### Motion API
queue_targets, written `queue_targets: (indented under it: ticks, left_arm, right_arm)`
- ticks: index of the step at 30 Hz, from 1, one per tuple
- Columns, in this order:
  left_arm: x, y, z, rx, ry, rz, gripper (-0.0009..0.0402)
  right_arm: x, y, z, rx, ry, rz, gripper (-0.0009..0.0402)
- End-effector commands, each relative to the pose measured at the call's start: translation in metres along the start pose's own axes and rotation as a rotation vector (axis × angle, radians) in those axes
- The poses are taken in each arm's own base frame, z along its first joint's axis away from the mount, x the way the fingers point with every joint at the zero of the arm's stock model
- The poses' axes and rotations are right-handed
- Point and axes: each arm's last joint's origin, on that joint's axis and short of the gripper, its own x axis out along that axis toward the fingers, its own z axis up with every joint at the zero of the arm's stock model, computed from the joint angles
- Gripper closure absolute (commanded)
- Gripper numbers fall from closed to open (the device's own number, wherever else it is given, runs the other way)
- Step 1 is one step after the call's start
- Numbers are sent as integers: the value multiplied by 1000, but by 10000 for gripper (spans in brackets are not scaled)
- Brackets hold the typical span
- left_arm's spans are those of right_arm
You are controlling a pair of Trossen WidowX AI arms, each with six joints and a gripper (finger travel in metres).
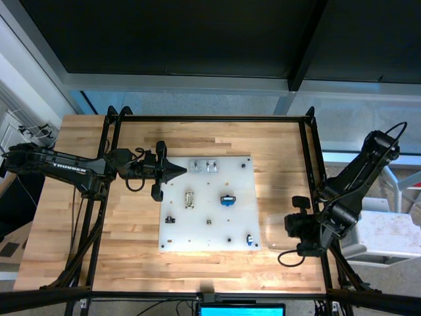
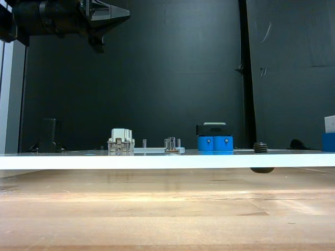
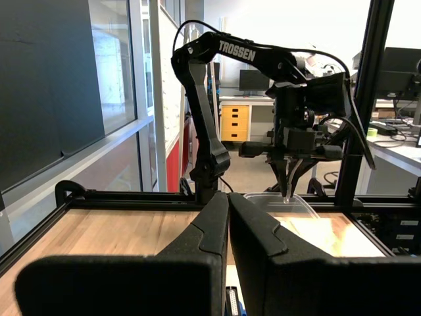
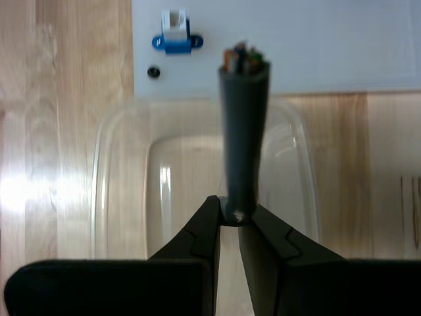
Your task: Remove the rj45 connector and place it in the container
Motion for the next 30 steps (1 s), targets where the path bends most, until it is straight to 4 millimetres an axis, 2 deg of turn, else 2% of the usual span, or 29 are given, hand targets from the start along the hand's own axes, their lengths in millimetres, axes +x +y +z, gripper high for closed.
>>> queue_targets:
  ticks: [1, 11, 20, 24, 30]
  left_arm:
    - [0, 0, 0, 0, 0, 0, 393]
    - [0, 0, 0, 0, 0, 0, 393]
    - [0, 0, 0, 0, 0, 0, 393]
    - [0, 0, 0, 0, 0, 0, 393]
    - [0, 0, 0, 0, 0, 0, 393]
  right_arm:
    - [2, 0, -11, -5, 27, 13, 393]
    - [7, 4, -29, 50, 128, 51, 393]
    - [11, 3, -34, 110, 154, 38, 387]
    - [13, 2, -36, 108, 175, 39, 358]
    - [13, 2, -36, 109, 176, 41, 284]
